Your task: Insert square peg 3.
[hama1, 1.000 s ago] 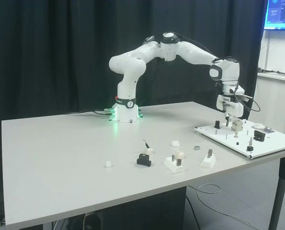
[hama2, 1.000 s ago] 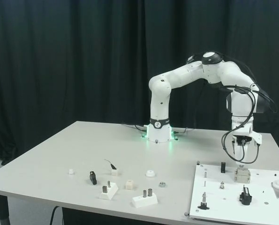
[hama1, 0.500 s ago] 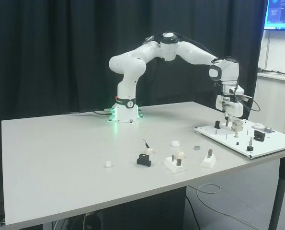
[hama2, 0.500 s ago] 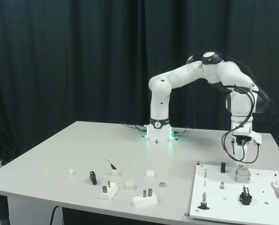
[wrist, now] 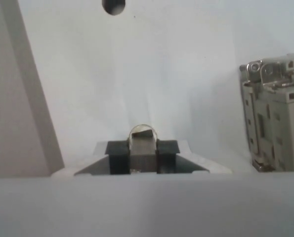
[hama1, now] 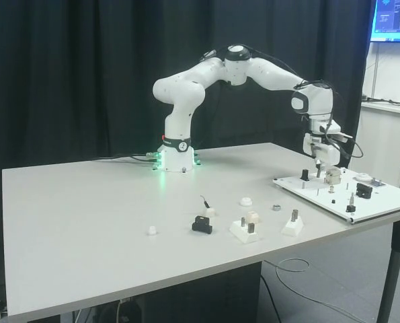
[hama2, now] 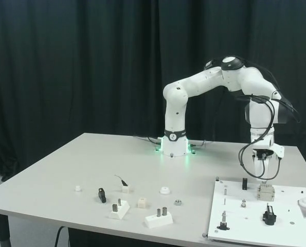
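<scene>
My gripper (wrist: 142,157) is shut on a small grey square peg (wrist: 141,139), which sits between the black pads (wrist: 116,156) with its end sticking out. It hangs just above the white board (wrist: 137,74). From the first room view the gripper (hama1: 319,162) is over the board's (hama1: 381,202) far end, close to a grey metal block (hama1: 333,176). In the second room view the gripper (hama2: 261,175) is a little left of that block (hama2: 266,192) and above the board (hama2: 245,222).
A dark round hole (wrist: 113,6) and the metal block (wrist: 275,113) lie near the peg on the board. A black upright part (hama2: 244,183) and other small fixtures stand there too. White peg holders (hama2: 159,219) and loose parts (hama2: 102,195) lie on the grey table (hama2: 65,175).
The gripper has shifted slightly away from the metal block, leftward in the second room view, still holding the peg.
</scene>
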`<move>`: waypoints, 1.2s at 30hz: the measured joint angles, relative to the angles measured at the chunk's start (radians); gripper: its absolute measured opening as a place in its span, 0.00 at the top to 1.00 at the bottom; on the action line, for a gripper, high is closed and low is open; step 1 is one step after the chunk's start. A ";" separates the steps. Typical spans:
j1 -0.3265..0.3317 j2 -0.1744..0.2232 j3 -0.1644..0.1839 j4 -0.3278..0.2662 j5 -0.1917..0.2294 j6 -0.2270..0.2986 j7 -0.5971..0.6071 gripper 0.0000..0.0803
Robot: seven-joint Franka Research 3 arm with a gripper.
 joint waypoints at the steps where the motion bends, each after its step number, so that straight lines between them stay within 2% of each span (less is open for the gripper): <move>1: 0.000 -0.001 0.000 -0.001 0.002 0.000 -0.002 0.86; 24: 0.001 -0.004 0.000 -0.016 0.033 0.000 -0.095 0.86; 36: 0.003 -0.010 -0.001 -0.031 0.055 -0.001 -0.184 0.86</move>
